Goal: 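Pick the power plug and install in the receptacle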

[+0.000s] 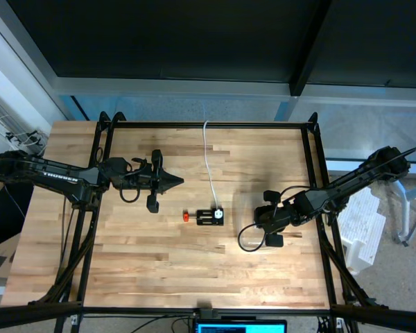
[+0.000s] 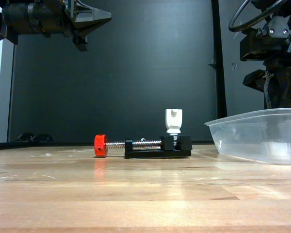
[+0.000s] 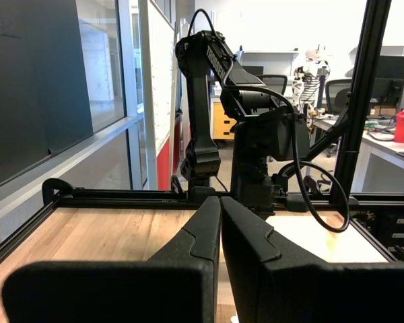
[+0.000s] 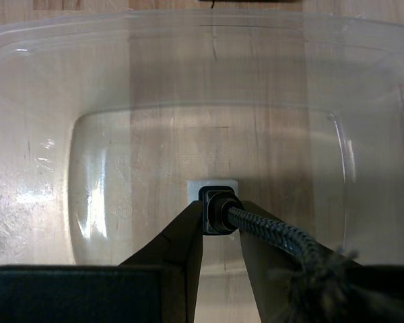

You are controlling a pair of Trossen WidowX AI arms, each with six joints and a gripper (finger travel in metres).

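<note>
In the right wrist view, the power plug (image 4: pixel 217 211) is a small black body with a braided cable (image 4: pixel 276 239) trailing from it. My right gripper (image 4: pixel 221 203) is shut on it, one finger on each side, above the clear tray (image 4: pixel 40 101). A pale block (image 4: pixel 212 186) shows just beyond the plug. The receptacle (image 1: pixel 218 214) is a white socket (image 2: pixel 173 120) on a black clamp (image 2: pixel 157 147) with a red knob (image 2: pixel 101 145), mid-table and left of my right gripper (image 1: pixel 270 223). My left gripper (image 1: pixel 175 182) hovers shut and empty, high to the receptacle's left.
A white cable (image 1: pixel 209 156) runs from the receptacle toward the table's far edge. A black cable loop (image 1: pixel 247 239) hangs by the right gripper. The clear tray (image 2: pixel 252 136) stands right of the clamp, and a black frame (image 1: pixel 312 173) rims the table.
</note>
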